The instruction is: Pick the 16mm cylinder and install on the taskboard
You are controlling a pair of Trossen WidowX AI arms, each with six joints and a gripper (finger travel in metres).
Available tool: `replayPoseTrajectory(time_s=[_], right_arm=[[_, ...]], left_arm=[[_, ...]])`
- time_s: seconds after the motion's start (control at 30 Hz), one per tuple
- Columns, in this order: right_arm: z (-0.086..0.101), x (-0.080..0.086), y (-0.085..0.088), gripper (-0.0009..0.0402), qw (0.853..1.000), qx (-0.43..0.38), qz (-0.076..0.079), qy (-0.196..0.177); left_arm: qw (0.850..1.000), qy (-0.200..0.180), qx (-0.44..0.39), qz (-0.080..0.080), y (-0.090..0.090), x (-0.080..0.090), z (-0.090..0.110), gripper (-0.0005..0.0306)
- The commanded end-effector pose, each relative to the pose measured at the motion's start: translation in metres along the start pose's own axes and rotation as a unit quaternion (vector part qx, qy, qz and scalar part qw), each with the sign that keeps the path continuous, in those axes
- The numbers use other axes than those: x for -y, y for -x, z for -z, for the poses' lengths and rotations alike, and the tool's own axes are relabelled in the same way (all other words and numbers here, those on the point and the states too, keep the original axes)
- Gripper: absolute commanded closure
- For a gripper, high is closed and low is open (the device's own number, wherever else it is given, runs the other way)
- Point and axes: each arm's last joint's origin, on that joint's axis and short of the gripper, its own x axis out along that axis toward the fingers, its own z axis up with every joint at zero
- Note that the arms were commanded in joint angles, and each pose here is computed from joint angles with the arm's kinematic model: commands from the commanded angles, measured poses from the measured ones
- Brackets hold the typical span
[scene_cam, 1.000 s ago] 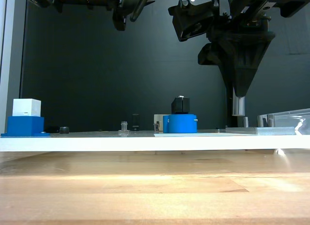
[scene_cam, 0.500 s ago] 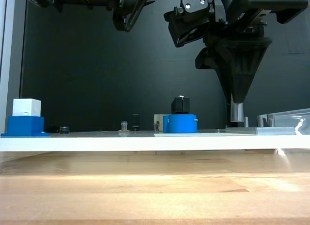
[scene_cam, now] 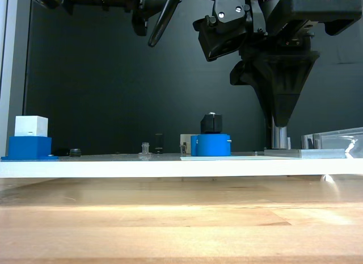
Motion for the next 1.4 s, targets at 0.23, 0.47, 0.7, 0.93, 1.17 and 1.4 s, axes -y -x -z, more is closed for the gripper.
replayPoseTrajectory(time_s=[0.23, 0.47, 0.7, 0.93, 1.17, 1.4], right_arm=[[0.0, 0.0, -0.005, 0.0384, 1.0, 0.004, -0.001, 0.0], [0.002, 0.0, -0.007, 0.0384, 1.0, 0.0, 0.0, -0.001], [0.002, 0.0, -0.01, 0.0384, 1.0, 0.006, -0.002, -0.001], [0.002, 0.0, -0.015, 0.0384, 1.0, 0.011, -0.004, -0.002], [0.002, 0.0, -0.015, 0.0384, 1.0, 0.011, -0.004, -0.002], [0.001, 0.0, -0.015, 0.0372, 1.0, 0.014, -0.005, -0.003]], left_arm=[[1.0, 0.0, 0.0, 0.0, 0.0, 0.0, 0.0, 0.0203], [1.0, 0.0, 0.0, 0.0, 0.0, 0.0, 0.0, 0.0203], [1.0, 0.0, 0.0, 0.0, 0.0, 0.0, 0.0, 0.0203], [1.0, 0.0, 0.0, 0.0, 0.0, 0.0, 0.0, 0.0203], [1.0, 0.0, 0.0, 0.0, 0.0, 0.0, 0.0, 0.0203], [1.0, 0.0, 0.0, 0.0, 0.0, 0.0, 0.0, 0.0203]])
